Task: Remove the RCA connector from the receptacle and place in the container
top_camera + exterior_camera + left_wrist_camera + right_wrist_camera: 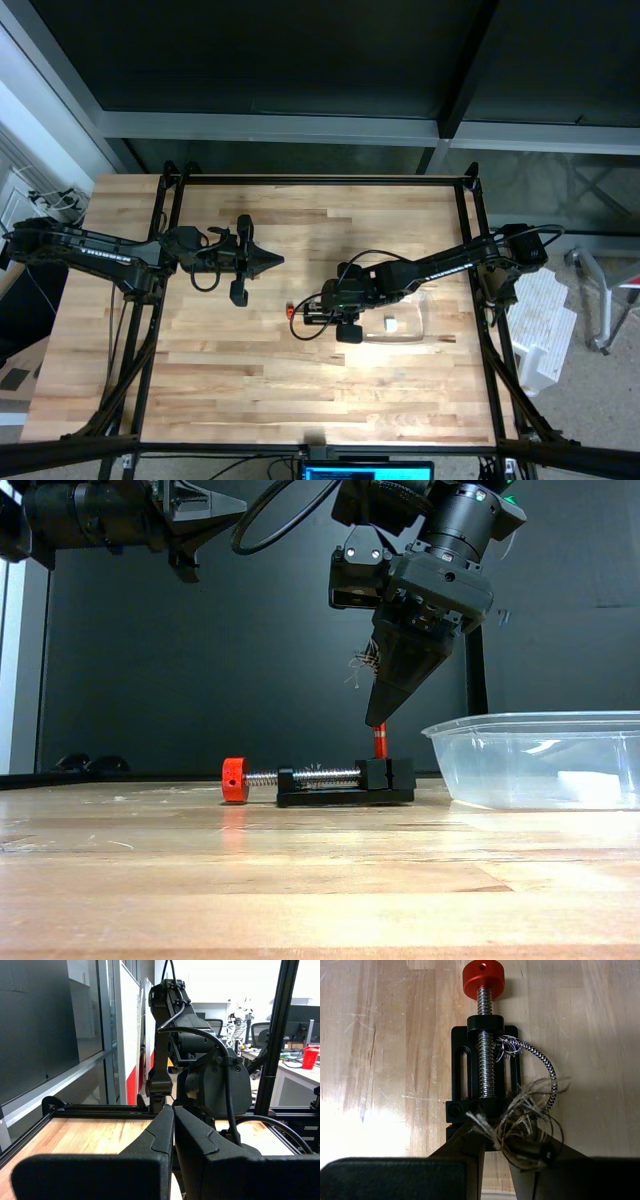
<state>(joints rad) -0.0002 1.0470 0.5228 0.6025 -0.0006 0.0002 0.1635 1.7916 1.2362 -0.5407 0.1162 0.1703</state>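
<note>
The receptacle (345, 783) is a small black vise with a red-orange knob (235, 779), lying on the wood near the table's middle (312, 314). The RCA connector (379, 742) shows as a thin red stub standing upright, its lower end at the top of the block. My right gripper (377, 718) points straight down and is shut on the stub's upper end. In the right wrist view, the receptacle (485, 1075) lies beyond the closed fingers, and a frayed braided cable (540, 1065) loops beside it. The container (540, 765) stands just right of the block. My left gripper (272, 260) hangs shut, away to the left.
A small white cube (391, 323) lies inside the container (425, 312). The left arm (120, 255) stretches in from the table's left edge, high above the wood. Black frame rails (320, 180) border the table at the back and sides.
</note>
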